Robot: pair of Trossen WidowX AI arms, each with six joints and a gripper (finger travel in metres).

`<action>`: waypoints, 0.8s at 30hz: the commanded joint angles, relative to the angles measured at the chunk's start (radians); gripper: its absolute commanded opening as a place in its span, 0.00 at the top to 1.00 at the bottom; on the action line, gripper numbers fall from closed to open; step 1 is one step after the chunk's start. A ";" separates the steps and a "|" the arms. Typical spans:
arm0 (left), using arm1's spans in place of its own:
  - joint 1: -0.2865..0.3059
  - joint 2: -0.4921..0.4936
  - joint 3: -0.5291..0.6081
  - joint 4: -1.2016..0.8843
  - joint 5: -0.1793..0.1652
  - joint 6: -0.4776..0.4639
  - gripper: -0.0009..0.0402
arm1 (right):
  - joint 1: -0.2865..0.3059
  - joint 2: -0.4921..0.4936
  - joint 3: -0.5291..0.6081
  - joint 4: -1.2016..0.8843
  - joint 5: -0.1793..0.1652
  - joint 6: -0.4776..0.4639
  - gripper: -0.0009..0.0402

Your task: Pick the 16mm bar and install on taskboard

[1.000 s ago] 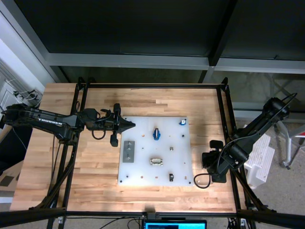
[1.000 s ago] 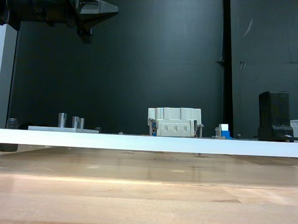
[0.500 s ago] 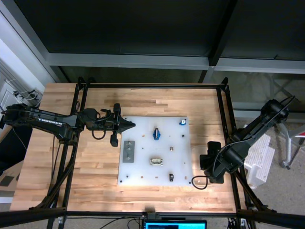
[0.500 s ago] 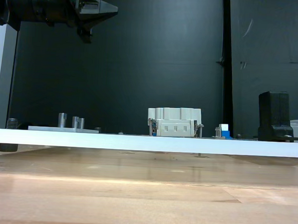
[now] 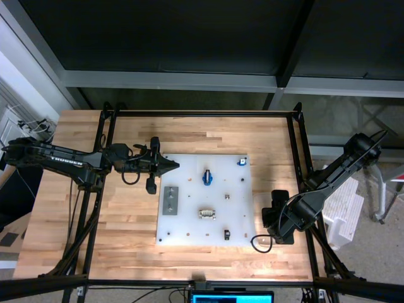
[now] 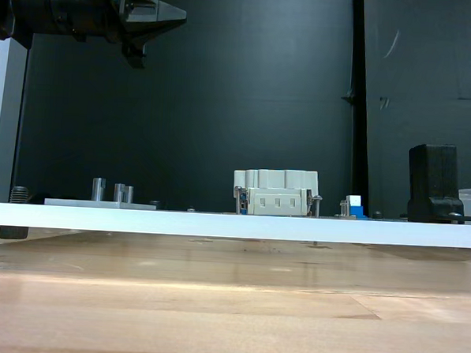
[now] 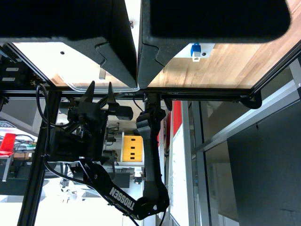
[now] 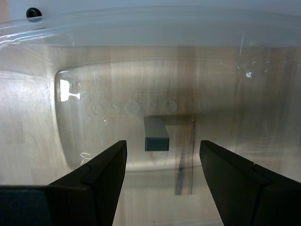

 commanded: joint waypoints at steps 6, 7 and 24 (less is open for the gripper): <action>0.000 0.000 0.000 0.000 0.000 0.000 0.98 | 0.000 0.000 -0.040 0.055 0.000 -0.024 0.46; 0.000 0.000 0.000 0.000 0.000 0.000 0.98 | 0.000 0.000 -0.046 0.063 0.000 -0.024 0.46; 0.000 0.000 0.000 0.000 0.000 0.000 0.98 | -0.001 -0.001 -0.130 0.177 0.001 -0.024 0.46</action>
